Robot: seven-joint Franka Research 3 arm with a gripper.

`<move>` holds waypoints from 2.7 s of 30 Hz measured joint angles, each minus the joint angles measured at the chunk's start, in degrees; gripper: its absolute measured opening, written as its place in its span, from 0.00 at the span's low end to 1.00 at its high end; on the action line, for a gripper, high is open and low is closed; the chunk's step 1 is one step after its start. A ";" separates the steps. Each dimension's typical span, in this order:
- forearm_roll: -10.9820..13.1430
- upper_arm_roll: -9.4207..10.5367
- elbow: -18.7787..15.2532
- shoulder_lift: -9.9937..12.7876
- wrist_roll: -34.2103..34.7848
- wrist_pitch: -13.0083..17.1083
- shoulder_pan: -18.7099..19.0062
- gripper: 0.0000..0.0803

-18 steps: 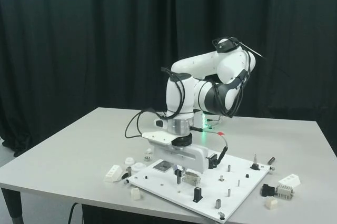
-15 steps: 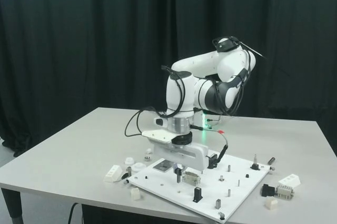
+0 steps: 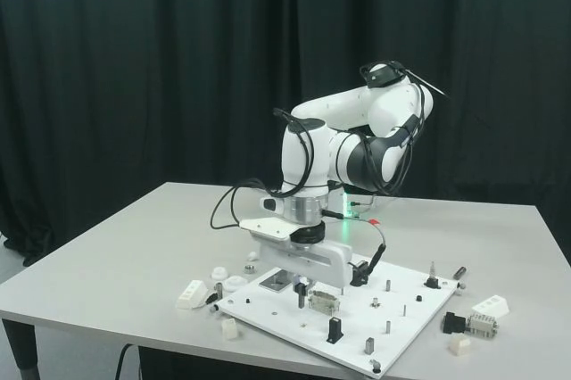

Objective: Place square peg 3.

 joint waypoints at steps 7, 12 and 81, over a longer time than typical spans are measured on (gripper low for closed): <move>-0.04 0.00 0.03 0.00 0.00 0.12 0.00 0.10; -0.03 0.00 0.34 0.00 0.00 0.07 0.14 0.10; -9.65 17.01 17.78 1.62 25.49 5.72 6.50 0.10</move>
